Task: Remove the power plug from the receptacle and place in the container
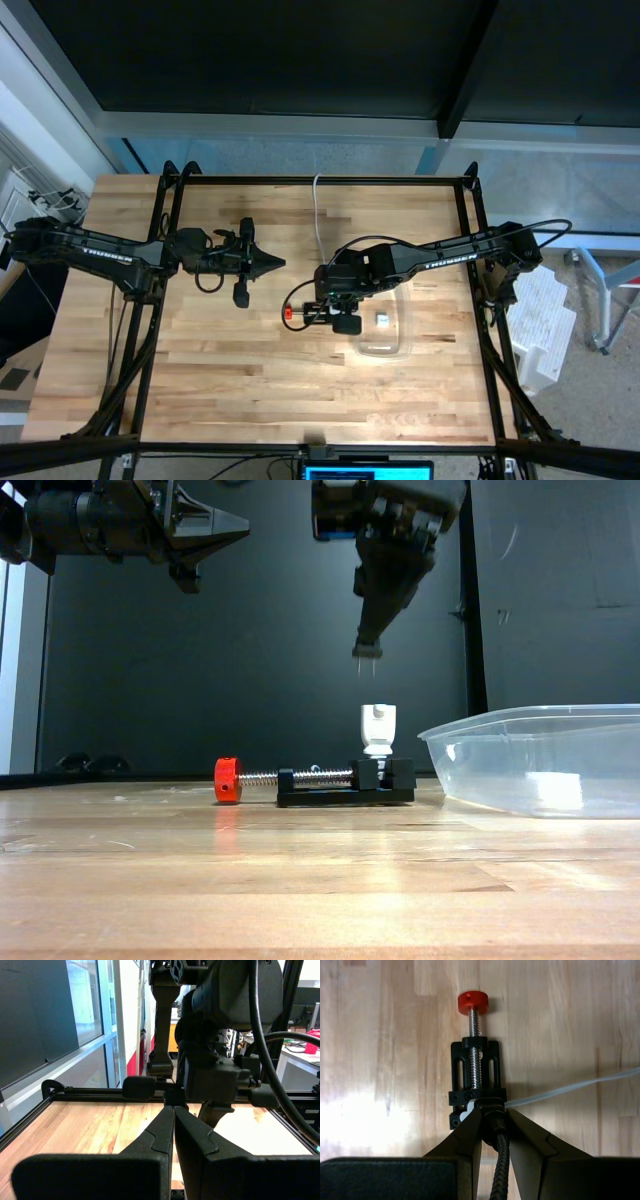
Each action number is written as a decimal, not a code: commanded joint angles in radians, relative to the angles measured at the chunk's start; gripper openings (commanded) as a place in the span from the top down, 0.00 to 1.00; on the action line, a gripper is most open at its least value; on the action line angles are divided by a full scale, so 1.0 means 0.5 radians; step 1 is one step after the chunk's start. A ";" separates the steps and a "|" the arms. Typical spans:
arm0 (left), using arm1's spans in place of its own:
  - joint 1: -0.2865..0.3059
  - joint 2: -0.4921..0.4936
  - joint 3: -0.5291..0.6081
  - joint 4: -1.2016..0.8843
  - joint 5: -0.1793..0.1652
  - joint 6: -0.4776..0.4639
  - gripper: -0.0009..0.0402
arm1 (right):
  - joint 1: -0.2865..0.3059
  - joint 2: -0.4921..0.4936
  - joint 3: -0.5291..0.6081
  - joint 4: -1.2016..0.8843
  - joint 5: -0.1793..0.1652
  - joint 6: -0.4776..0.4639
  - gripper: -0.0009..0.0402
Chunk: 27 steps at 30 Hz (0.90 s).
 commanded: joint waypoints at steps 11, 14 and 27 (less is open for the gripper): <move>0.001 0.000 0.001 -0.002 0.001 0.000 0.98 | -0.002 -0.017 -0.007 -0.065 -0.007 0.002 0.98; 0.001 -0.001 0.001 0.002 0.001 0.000 0.98 | -0.002 -0.084 -0.070 -0.072 -0.007 0.001 0.98; 0.000 0.000 0.001 0.001 0.001 0.000 0.98 | 0.019 -0.460 -0.639 -0.004 -0.006 0.024 0.98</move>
